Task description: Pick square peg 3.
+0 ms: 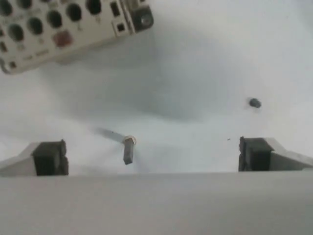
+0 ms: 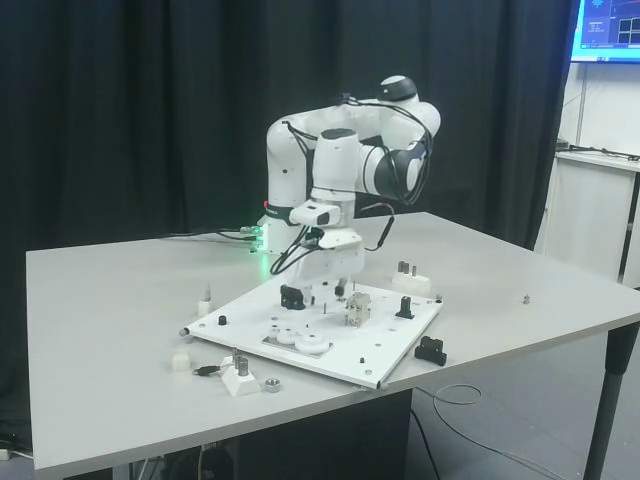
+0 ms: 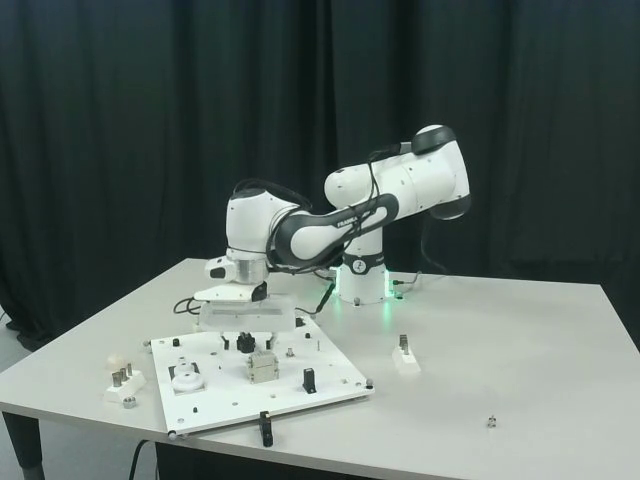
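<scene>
White board surface is being shown beneath the gripper [image 1: 152, 155] in the wrist view, the two black fingertips [image 1: 49, 157] being held wide apart with nothing between them. A small upright peg [image 1: 128, 149] (apparently square peg 3, though its shape cannot be told) is being seen standing in the gap, nearer one pad and touching neither. A white block with dark round holes [image 1: 58, 29] is lying at about 11 o'clock from the peg, and a small dark screw head [image 1: 255, 103] at about 2 o'clock. In the first room view, the gripper [image 2: 330, 285] is being held low over the white assembly board [image 2: 330, 335] on the grey table [image 2: 110, 300].
</scene>
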Robot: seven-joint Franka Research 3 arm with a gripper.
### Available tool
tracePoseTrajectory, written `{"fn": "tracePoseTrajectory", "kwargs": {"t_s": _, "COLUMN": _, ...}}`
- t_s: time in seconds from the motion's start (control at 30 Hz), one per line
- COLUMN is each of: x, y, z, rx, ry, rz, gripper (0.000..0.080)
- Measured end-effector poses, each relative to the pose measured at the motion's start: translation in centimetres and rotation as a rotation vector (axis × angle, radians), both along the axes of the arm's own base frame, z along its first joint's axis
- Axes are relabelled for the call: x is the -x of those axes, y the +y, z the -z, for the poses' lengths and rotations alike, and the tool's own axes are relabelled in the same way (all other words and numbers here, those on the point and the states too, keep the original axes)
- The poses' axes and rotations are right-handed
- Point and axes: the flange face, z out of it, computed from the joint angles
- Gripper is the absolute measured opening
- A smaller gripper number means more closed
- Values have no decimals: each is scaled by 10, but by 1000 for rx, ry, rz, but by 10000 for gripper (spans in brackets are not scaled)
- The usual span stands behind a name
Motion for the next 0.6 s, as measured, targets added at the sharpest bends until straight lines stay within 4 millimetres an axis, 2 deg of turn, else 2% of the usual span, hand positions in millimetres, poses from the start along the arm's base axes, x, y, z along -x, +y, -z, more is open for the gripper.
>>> {"fn": "tracePoseTrajectory", "kwargs": {"t_s": 0.17, "x": -5, "y": 2, "z": -10, "rx": 5, "ry": 7, "rz": 2, "gripper": 635}}
{"fn": "tracePoseTrajectory", "kwargs": {"t_s": 0.2, "x": -6, "y": 3, "z": -12, "rx": 5, "ry": 8, "rz": 3, "gripper": 794}}
{"fn": "tracePoseTrajectory", "kwargs": {"t_s": 0.6, "x": -10, "y": 6, "z": -20, "rx": -2, "ry": 13, "rz": 7, "gripper": 800}}
